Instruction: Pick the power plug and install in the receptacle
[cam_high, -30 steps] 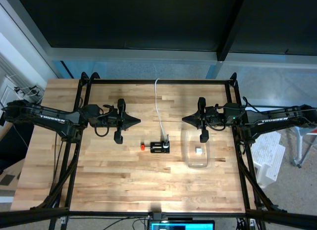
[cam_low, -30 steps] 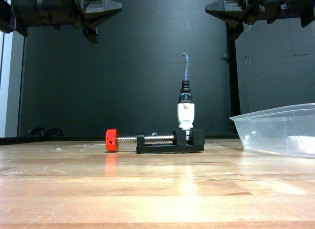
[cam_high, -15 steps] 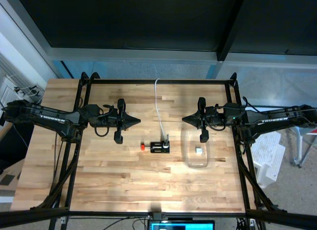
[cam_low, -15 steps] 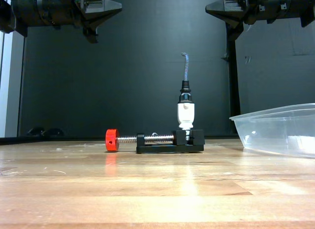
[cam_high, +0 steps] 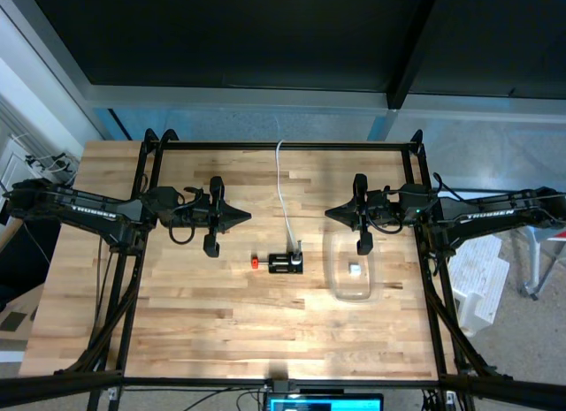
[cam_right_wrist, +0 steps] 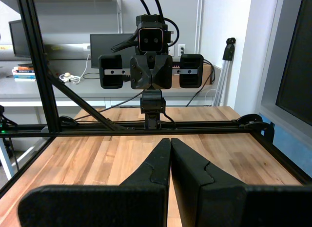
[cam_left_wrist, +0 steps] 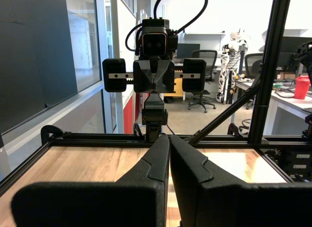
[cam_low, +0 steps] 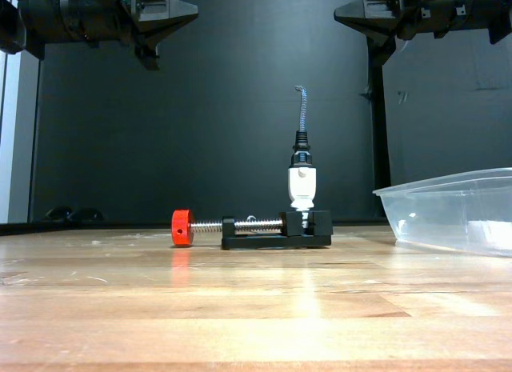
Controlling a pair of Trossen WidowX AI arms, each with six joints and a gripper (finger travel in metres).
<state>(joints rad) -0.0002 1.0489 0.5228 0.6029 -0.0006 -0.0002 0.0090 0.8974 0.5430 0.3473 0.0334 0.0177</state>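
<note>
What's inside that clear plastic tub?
Only a small white cube shows; the right pincer, shut, hovers over the tub, hiding part of its far end. The left pincer, shut, hovers opposite.

Nothing shifts between the earlier pictures and now. The left gripper hangs at the same spot high over the left half of the table, fingers pressed together, and the right gripper matches it over the right half, likewise closed tip to tip. The receptacle in its clamp block and the clear tray show no displacement either.
</note>
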